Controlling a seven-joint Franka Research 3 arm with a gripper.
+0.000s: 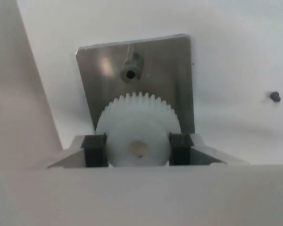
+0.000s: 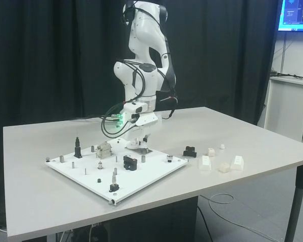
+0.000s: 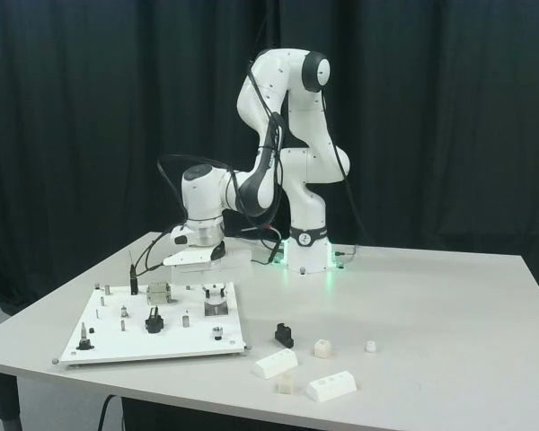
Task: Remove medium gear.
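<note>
Medium gear [image 1: 138,134], white and toothed, sits clamped between the black fingers [image 1: 94,149] of the gripper [image 1: 137,149], which holds it just above a grey metal plate [image 1: 174,75] on the white board [image 2: 156,169] lying on the grey bench [image 2: 252,136].

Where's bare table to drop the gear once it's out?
Gripper grips the medium gear over the white board, which is crowded with posts. Bare grey table stretches from the white blocks to the far edge; also open behind the board.
</note>
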